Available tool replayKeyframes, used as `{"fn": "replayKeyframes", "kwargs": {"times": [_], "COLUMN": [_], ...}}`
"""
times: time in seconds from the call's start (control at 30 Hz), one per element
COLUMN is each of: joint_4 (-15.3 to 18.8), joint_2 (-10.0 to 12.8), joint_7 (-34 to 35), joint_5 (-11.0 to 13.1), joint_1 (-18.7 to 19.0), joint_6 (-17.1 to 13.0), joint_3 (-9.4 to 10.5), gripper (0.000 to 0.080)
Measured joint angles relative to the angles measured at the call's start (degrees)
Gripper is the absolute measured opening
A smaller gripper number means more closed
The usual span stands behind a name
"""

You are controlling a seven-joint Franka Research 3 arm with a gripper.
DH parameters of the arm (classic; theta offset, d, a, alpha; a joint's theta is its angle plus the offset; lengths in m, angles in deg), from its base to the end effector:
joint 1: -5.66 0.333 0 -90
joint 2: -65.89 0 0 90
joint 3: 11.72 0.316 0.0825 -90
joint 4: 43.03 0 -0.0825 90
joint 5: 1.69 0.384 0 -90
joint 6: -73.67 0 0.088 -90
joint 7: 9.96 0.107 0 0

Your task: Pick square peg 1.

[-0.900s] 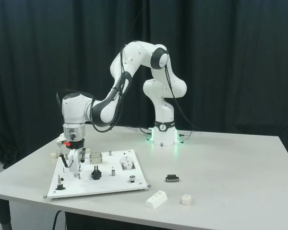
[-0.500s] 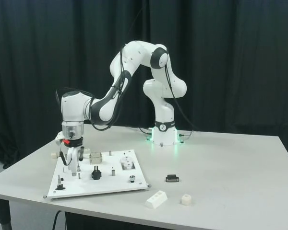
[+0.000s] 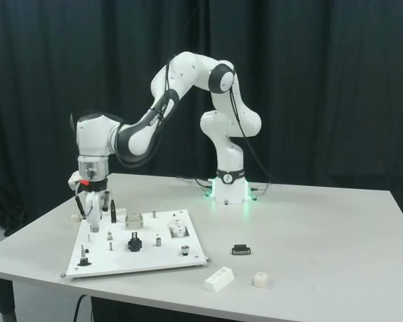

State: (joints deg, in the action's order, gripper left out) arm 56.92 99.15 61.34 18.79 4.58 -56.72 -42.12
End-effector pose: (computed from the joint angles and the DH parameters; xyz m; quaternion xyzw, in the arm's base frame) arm 0.5906 -0.3101 0.2824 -0.5637 0.8256 -0.0233 0.0063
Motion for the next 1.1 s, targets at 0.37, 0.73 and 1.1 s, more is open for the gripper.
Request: {"fn": "replayKeyframes", "kwargs": {"times": [0.37, 0.73, 1.1], "joint_4": [-0.27, 0.46, 4.32], "joint_2": [-3.52, -5.95, -7.16], "joint_7": [-3.86, -10.18, -19.42], "joint_5": [-2.65, -5.41, -5.42], "joint_1": [-0.01, -0.13, -1.33], "joint_6": [7.71, 15.12, 16.44], "joint_3": [-5.29, -12.12, -18.1], "gripper": [0.08, 0.08, 0.08]}}
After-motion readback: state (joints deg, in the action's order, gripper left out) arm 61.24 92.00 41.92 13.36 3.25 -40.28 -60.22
